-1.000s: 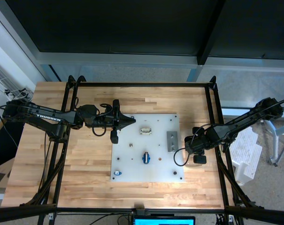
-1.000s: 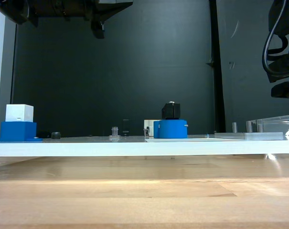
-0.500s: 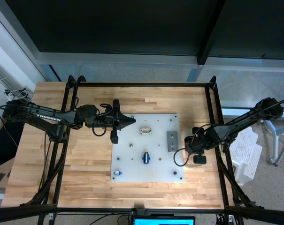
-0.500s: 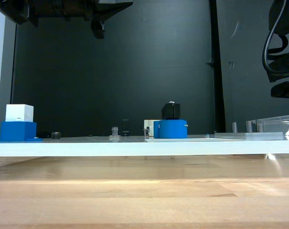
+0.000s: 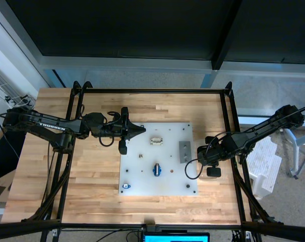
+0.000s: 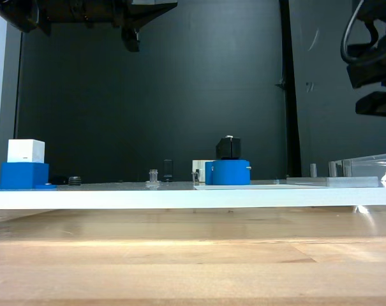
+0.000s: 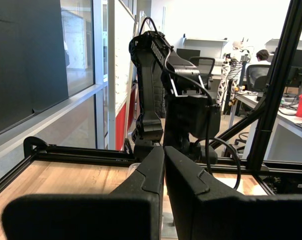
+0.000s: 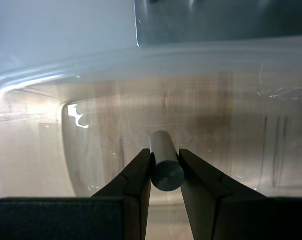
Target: Pick the 16mm cylinder and install on the taskboard
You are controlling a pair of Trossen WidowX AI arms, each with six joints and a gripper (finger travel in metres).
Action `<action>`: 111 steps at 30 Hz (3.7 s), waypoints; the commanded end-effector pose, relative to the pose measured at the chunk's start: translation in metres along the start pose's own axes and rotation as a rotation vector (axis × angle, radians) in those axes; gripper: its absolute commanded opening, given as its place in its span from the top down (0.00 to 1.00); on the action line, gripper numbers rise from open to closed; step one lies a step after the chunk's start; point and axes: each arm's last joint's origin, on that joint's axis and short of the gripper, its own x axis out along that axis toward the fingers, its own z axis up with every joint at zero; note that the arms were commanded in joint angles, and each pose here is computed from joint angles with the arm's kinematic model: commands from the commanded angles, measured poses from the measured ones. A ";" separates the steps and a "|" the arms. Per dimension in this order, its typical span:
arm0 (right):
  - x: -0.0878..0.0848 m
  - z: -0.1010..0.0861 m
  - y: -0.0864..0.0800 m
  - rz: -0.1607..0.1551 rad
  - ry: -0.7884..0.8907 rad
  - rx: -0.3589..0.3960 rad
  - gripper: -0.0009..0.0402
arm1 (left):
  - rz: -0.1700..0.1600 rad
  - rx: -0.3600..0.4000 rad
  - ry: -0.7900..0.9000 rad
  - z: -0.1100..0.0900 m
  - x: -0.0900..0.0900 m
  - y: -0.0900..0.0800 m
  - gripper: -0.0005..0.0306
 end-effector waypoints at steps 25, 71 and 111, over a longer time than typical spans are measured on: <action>-0.038 0.021 0.007 0.018 -0.041 0.031 0.97 | 0.000 0.000 0.000 0.000 0.000 0.000 0.98; -0.008 0.116 0.041 -0.016 0.005 0.070 0.97 | 0.000 0.000 0.000 0.000 0.000 0.000 0.98; 0.001 0.154 0.055 -0.009 -0.033 0.070 0.97 | 0.000 0.000 0.000 0.000 0.000 0.000 0.98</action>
